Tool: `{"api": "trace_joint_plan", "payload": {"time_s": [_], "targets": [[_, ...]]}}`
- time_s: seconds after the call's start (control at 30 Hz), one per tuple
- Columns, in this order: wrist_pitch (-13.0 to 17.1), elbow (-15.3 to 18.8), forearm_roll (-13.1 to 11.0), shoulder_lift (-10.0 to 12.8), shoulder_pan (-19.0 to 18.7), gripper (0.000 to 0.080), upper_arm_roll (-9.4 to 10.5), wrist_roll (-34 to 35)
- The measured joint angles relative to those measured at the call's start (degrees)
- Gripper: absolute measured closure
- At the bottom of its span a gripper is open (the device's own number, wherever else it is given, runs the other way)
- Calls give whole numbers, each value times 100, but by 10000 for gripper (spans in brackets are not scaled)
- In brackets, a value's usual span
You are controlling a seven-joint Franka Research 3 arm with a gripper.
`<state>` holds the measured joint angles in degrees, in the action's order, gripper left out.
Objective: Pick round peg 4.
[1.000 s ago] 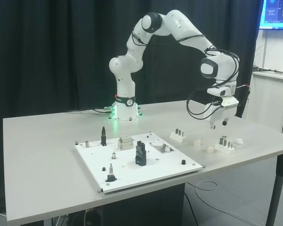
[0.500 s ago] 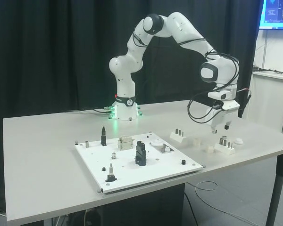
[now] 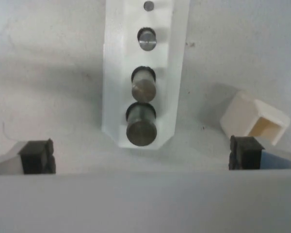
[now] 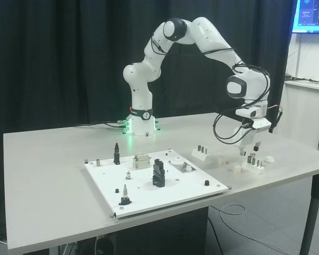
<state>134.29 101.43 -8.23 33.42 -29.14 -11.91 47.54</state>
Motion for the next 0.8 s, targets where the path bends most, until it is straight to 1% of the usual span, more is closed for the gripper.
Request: {"api": "trace_joint_plan", "payload": {"time_s": [0.8], "targets": [[357,7,19,241,1,3,1,-29]]}}
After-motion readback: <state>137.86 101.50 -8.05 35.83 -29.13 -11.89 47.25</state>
